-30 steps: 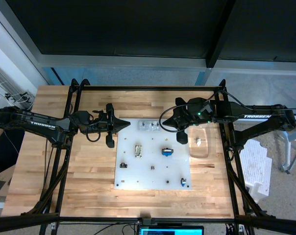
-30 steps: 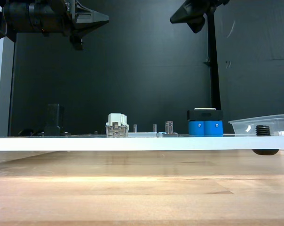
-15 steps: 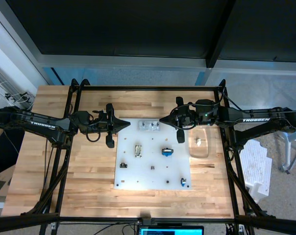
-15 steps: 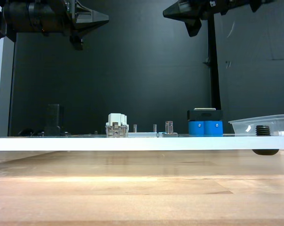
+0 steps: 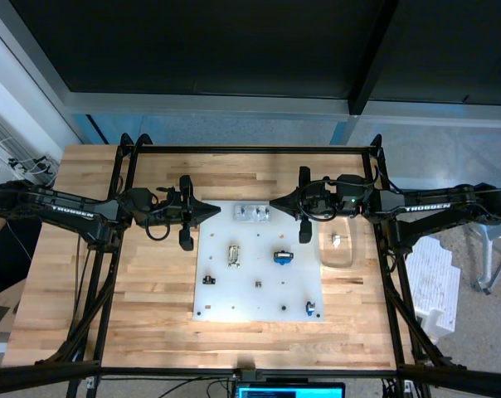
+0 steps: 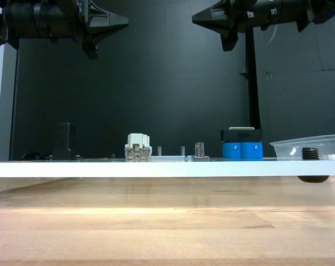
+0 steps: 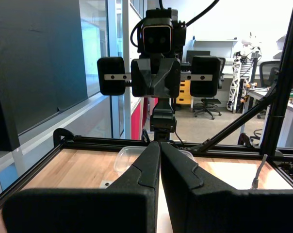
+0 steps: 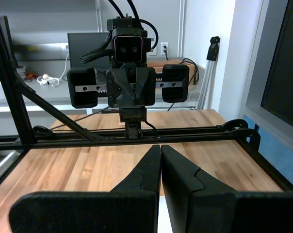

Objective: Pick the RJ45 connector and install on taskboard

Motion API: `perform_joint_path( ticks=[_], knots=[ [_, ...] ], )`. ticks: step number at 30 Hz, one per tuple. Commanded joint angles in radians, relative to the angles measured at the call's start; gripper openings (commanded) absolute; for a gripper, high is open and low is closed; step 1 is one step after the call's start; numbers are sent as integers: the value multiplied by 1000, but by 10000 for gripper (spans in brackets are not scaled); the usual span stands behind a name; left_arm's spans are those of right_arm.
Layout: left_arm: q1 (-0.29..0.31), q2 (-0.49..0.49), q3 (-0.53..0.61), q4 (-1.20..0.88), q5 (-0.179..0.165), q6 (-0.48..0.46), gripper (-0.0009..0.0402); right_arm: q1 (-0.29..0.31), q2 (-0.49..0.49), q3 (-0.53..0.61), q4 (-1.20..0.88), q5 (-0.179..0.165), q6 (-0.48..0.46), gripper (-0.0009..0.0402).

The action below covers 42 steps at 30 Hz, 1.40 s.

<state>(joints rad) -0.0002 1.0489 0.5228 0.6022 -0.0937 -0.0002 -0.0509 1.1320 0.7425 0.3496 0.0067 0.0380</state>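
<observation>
The connector's place cannot be told: neither the blue jack (image 5: 310,310) at the white board's (image 5: 234,298) near right corner nor the pale block (image 5: 337,241) in the clear tray (image 5: 338,262) shows it plainly. The right gripper (image 8: 160,145) hangs high over the board's far edge, near the tray, jaws pressed together on nothing. The left gripper (image 7: 160,143) hangs high by the board's far left corner, jaws likewise closed and empty, above the table (image 5: 134,315).
</observation>
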Motion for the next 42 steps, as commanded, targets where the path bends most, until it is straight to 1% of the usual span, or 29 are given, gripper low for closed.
perform_joint_path(
  ticks=[1, 5, 10, 29, 42],
  knots=[
    [0, 0, 0, 0, 0, 0, 0, 0, 1, -21, 35, 0, 9, 0],
    [0, 0, 0, 0, 0, 0, 0, 0, 1, -46, 79, 1, 11, 0],
    [0, 0, 0, 0, 0, 0, 0, 0, 1, -54, 83, 1, 32, 0],
    [0, 0, 0, 0, 0, 0, 0, 1, 3, -68, 116, 0, 30, 0],
    [0, 0, 0, 0, 0, 0, 0, 6, 3, -68, 121, -4, 9, 0]
  ],
)
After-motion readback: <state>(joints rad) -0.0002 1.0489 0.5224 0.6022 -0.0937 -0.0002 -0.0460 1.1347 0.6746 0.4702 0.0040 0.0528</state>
